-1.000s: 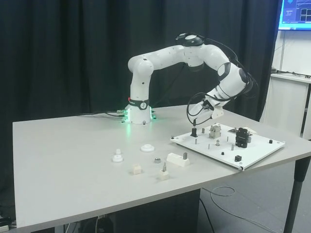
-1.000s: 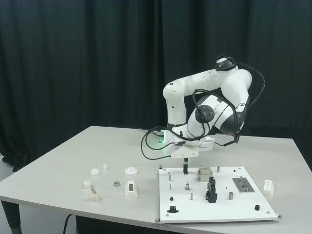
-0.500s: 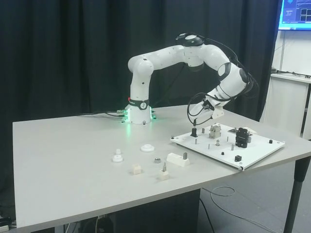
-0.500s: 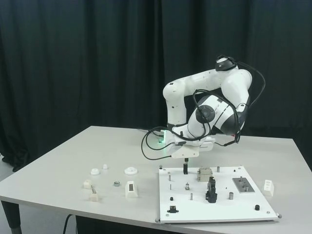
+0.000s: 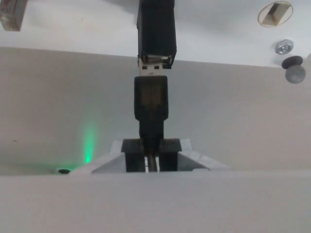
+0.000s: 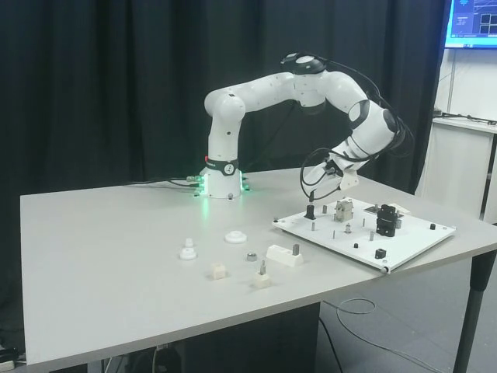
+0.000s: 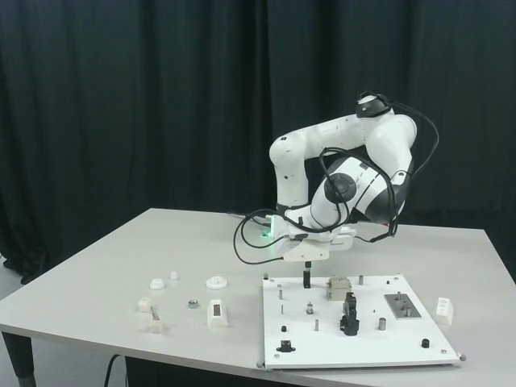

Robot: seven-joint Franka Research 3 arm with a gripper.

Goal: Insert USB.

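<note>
Right now your pincer (image 5: 151, 156) is clenched on the tail of the black rectangular USB plug (image 5: 151, 99), one black finger (image 5: 131, 154) on either side of it. The plug hangs upright over the near corner of the white flat assembly board (image 6: 419, 237) on the grey bench (image 6: 116, 233). In the wrist view its bare metal tongue (image 5: 153, 68) sits at the mouth of the black upright USB socket (image 5: 156, 29), with most of the tongue exposed. I cannot tell whether the tip has entered or only touches the rim.

Watch these risks as you press on:

- Sideways offset. The plug and socket look close to in line in the wrist view, but the tongue seems a shade off the socket's middle. If so, pushing down would drive the tongue's edge onto the socket wall and jam it.
- Tilt. The grip is only on the narrow tail, so any resistance at the tip could lever the plug over between the fingers. A tilted plug would wedge rather than slide.
- Slipping. A hard push against a jammed tip may make the plug ride up through the fingers, and you would lose your reference for depth.
- Orientation. I cannot see whether the tongue faces the right way for the socket. If it is reversed, no amount of force will seat it.
- Board shift. The board appears simply to rest on the bench, so a skewed push might nudge it.
</note>
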